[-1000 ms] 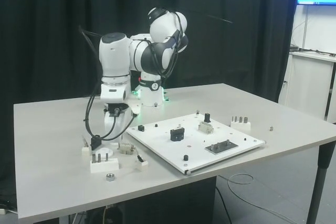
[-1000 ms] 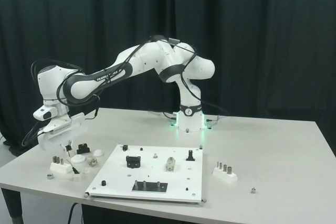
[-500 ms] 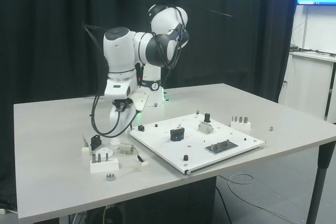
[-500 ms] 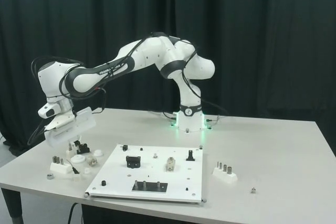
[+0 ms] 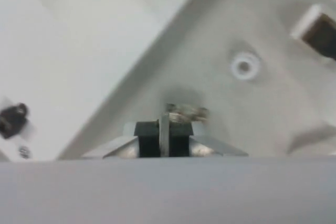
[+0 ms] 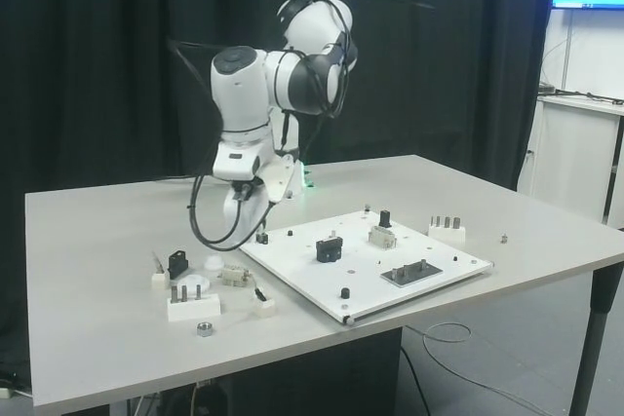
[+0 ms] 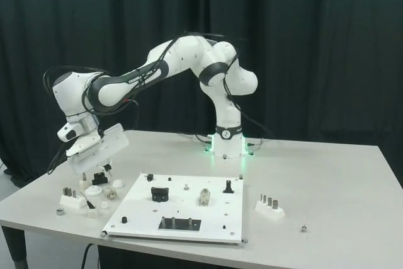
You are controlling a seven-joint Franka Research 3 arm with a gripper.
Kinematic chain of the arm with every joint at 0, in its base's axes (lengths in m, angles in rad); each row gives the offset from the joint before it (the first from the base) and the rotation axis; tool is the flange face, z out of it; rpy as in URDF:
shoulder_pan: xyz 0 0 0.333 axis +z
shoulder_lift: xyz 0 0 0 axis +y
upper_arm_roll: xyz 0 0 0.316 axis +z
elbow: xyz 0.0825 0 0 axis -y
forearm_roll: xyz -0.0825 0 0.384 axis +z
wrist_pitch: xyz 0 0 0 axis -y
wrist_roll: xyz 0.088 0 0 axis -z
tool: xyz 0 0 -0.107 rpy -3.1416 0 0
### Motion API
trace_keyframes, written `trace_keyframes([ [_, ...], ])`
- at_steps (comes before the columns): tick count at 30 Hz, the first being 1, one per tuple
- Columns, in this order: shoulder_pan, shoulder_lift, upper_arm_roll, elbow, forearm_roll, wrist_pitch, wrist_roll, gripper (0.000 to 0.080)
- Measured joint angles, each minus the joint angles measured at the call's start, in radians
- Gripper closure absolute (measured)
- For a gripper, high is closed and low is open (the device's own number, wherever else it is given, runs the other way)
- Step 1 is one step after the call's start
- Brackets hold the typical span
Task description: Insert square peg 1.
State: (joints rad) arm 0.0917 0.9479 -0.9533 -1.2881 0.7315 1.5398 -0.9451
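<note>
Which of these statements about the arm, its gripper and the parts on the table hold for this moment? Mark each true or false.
1. The gripper is shut on a thin peg. True.
2. The gripper is over the far right end of the grey table. False: it hangs by the left edge of the white board, above the loose parts.
3. The white block with upright pins sits on the table beside the board, not on it. True.
4. The board is bare. False: several black and grey fixtures stand on it.
5. Green light shows at the arm's base. True.
</note>
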Motion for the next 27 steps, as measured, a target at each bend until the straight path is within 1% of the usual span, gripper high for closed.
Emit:
trace_keyframes([
  [3, 0.014, -0.042, 0.028, -0.044, -0.042, 0.004, 0.027, 0.0767],
  [5, 0.023, -0.078, 0.051, -0.081, -0.076, 0.012, 0.052, 0.0767],
  [7, 0.032, -0.116, 0.075, -0.119, -0.112, 0.028, 0.076, 0.0767],
  [10, 0.041, -0.182, 0.119, -0.187, -0.171, 0.067, 0.113, 0.0767],
  [15, 0.054, -0.315, 0.195, -0.328, -0.273, 0.162, 0.182, 0.0767],
  [19, 0.066, -0.424, 0.242, -0.454, -0.334, 0.253, 0.231, 0.0767],
  [22, 0.083, -0.495, 0.257, -0.544, -0.358, 0.323, 0.261, 0.0767],
  [25, 0.107, -0.56, 0.258, -0.633, -0.371, 0.398, 0.285, 0.0767],
  [27, 0.121, -0.596, 0.258, -0.683, -0.375, 0.444, 0.298, 0.0767],
])
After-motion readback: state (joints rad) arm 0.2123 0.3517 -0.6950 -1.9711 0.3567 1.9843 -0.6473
